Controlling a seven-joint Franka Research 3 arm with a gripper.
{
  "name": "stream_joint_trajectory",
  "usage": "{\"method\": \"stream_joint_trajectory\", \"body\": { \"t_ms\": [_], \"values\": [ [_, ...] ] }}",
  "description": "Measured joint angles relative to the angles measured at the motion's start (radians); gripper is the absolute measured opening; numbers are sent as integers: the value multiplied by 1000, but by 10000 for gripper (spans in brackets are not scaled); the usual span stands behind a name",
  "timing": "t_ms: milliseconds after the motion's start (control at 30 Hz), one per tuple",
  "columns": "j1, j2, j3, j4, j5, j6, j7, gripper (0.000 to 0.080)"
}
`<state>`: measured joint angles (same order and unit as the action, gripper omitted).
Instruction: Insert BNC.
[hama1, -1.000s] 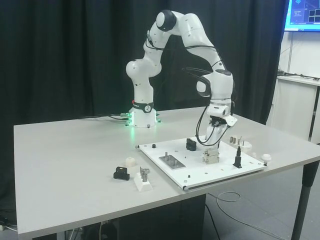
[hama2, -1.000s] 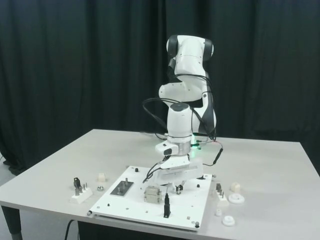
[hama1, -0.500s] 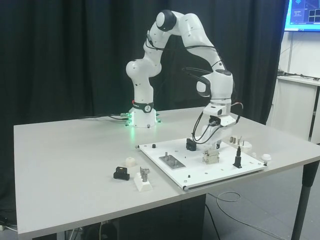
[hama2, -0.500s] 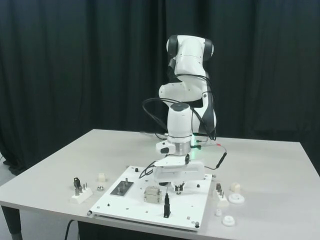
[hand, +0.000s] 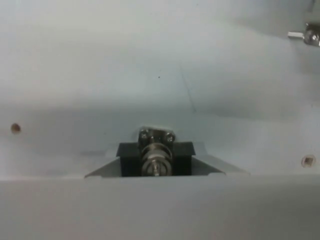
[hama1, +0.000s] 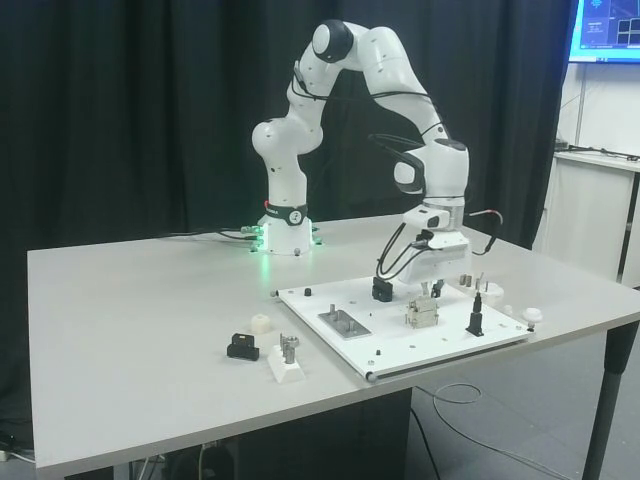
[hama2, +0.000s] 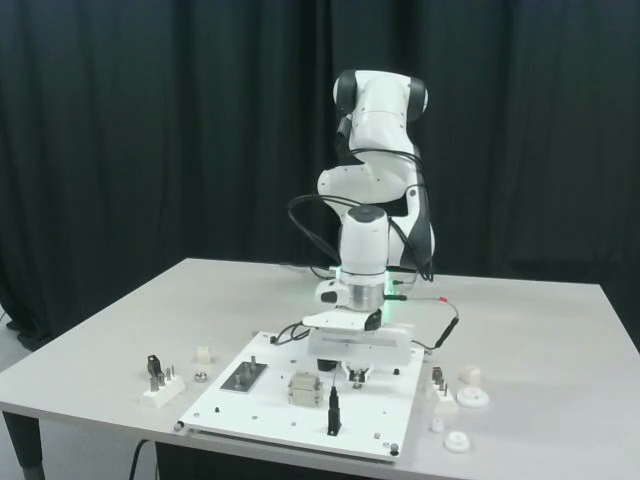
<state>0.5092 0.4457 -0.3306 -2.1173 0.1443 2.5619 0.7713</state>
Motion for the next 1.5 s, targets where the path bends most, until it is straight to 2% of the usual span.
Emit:
{"method": "stream_joint_trajectory", "body": {
  "t_ms": [400, 700, 1133, 1500],
  "values": [
    [0, 4, 4, -6, -25, 16, 202, 123],
    [-1, 4, 5, -7, -26, 18, 269, 123],
    [-7, 4, 12, -7, -41, 22, 271, 123],
    [-20, 4, 25, -8, -61, 27, 224, 123]
  ]
}}
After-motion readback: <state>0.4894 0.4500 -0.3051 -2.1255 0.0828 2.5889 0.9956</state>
